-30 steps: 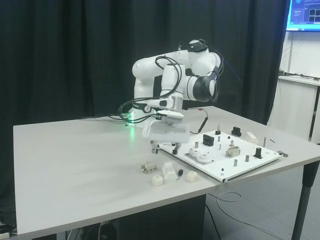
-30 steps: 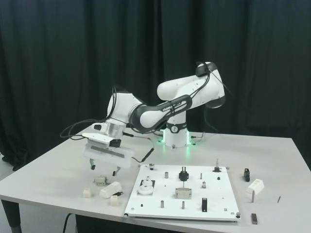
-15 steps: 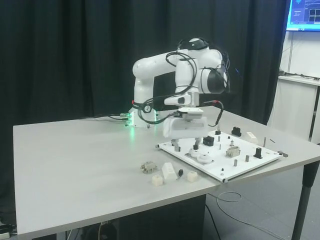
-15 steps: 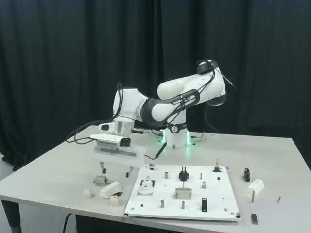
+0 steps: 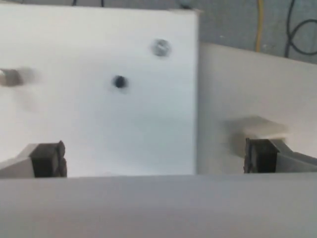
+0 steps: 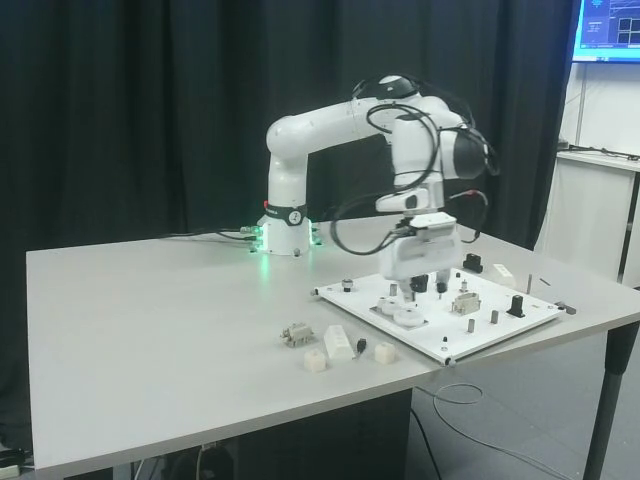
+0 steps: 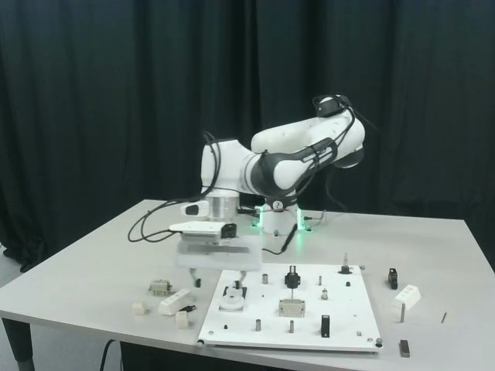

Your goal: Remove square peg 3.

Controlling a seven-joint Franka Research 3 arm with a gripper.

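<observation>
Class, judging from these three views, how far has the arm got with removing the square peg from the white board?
Done: several loose white parts lie on the grey table beside the white board. In hand: nothing; the gripper hangs open and empty over the board's edge, fingers wide apart. Left: reaching a peg, gripping it and lifting it out. Which peg is square peg 3 cannot be told.

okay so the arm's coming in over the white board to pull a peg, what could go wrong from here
The gripper hangs open at the white board's edge, one fingertip over the grey table, so a descent here might straddle or catch that edge. The board carries many close-set small parts, so the jaws could knock a neighbouring part or close on the wrong peg.
</observation>
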